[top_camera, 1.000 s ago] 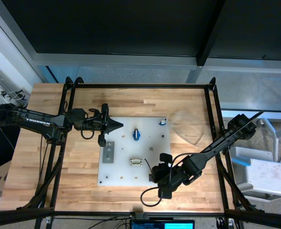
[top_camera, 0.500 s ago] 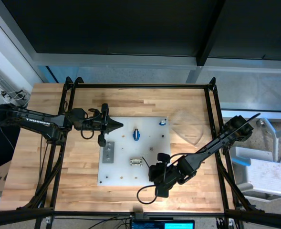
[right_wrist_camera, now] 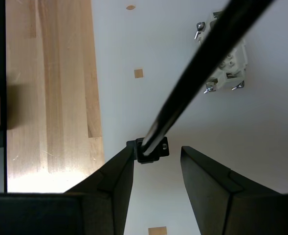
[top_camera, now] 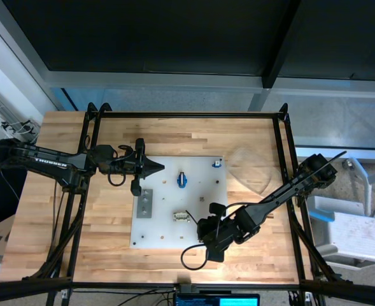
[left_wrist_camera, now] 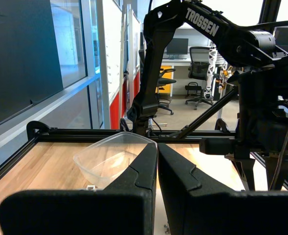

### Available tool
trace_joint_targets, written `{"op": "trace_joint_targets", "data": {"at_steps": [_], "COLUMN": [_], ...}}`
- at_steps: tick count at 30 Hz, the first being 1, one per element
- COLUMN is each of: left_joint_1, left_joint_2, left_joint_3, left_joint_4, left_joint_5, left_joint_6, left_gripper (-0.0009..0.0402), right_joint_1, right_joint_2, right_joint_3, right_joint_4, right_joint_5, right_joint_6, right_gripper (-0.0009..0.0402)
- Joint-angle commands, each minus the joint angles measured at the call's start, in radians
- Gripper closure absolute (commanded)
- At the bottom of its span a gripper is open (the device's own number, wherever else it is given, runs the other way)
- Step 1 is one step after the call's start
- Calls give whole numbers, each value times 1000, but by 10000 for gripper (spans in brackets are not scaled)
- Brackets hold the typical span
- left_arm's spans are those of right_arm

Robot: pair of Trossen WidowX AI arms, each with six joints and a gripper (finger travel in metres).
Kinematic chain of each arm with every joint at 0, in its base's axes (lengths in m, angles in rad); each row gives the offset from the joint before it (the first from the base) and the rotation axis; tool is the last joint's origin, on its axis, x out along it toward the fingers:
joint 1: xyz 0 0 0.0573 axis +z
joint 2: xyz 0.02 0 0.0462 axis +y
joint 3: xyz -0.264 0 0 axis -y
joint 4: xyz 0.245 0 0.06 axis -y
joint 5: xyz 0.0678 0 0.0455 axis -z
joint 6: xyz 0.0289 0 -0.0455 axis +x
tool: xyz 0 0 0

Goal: Remove the USB connector from the USB hub and place in the container

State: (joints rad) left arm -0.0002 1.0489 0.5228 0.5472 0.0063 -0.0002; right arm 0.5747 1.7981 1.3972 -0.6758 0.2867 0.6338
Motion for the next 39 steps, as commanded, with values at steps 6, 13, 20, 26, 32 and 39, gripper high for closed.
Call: {"op": "trace_joint_targets", "data": {"at_steps": [6, 13, 20, 26, 32, 39], "left_joint_1": [0, 0, 0, 0, 0, 0], "left_joint_2": [0, 0, 0, 0, 0, 0], "left_joint_3": [0, 0, 0, 0, 0, 0], "left_joint_4": [0, 0, 0, 0, 0, 0], "left_joint_5": [0, 0, 0, 0, 0, 0], "left_joint_6": [0, 0, 0, 0, 0, 0], "left_gripper": [392, 392, 392, 392, 392, 392], "right_joint_1": [-4, -4, -5, -6, -12, -17], "right_joint_2": [-1, -1, -1, -1, -1, 2], "right_joint_3": [0, 0, 0, 0, 0, 12], "right_joint_4": [1, 3, 3, 2, -7, -34], "right_joint_5": [0, 0, 0, -3, -24, -26], "right_joint_6": [-14, -22, -22, -40, -59, -95], "right_gripper": [316, 386, 394, 393, 393, 393]}}
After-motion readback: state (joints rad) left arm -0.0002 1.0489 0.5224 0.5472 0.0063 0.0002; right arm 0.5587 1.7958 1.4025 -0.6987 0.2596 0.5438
